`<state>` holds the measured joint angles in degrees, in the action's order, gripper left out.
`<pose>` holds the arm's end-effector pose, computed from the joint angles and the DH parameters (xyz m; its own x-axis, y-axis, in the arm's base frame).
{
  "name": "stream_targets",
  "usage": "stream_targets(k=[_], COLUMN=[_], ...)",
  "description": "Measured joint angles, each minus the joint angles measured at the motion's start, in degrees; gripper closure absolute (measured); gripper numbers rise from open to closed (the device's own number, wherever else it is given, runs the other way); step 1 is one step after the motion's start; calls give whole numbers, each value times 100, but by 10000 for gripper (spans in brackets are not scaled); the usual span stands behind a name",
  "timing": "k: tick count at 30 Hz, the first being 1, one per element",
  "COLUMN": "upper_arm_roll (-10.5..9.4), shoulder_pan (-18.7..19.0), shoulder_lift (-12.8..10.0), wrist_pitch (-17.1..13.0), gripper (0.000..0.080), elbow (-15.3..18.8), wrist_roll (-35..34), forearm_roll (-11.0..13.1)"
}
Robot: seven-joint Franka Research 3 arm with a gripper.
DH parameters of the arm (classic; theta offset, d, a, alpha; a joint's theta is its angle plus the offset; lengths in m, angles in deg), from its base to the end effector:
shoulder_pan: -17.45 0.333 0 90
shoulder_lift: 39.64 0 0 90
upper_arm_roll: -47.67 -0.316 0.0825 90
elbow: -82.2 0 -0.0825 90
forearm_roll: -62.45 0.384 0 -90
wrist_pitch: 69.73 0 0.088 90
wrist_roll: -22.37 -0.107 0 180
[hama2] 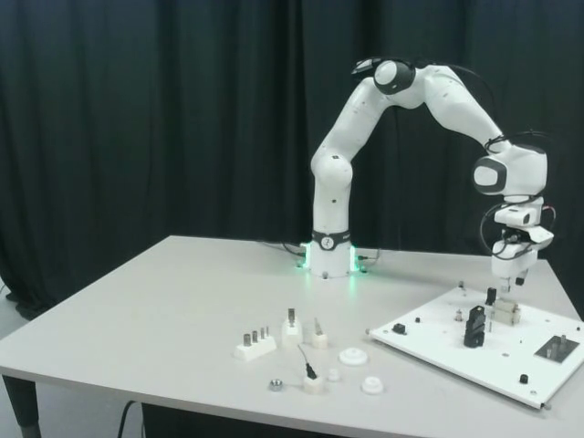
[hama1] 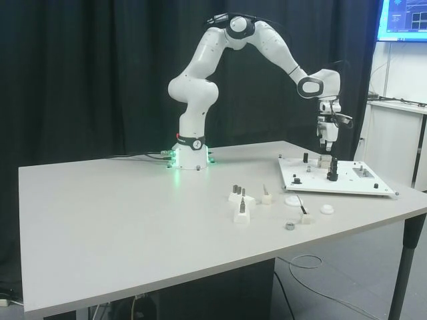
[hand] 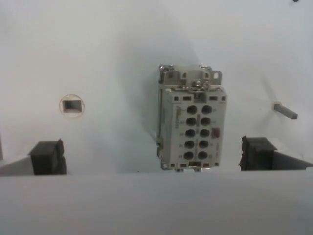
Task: Pick Ethernet.
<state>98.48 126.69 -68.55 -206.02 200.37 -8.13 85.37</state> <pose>0.2926 0.5117 0.2723 0.9603 0.2622 0.0956 0.2573 -0.9644 0.0606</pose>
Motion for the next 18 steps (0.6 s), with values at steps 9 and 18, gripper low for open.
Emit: stream_targets(k=[9, 18], upper_arm_roll=[119, 306], shoulder_pan=[0, -1], shoulder_lift=[82, 192], wrist_pitch=[100, 297], gripper=[3, 3], elbow=[-5, -7], wrist_roll=[0, 0], forearm_roll=[13, 13])
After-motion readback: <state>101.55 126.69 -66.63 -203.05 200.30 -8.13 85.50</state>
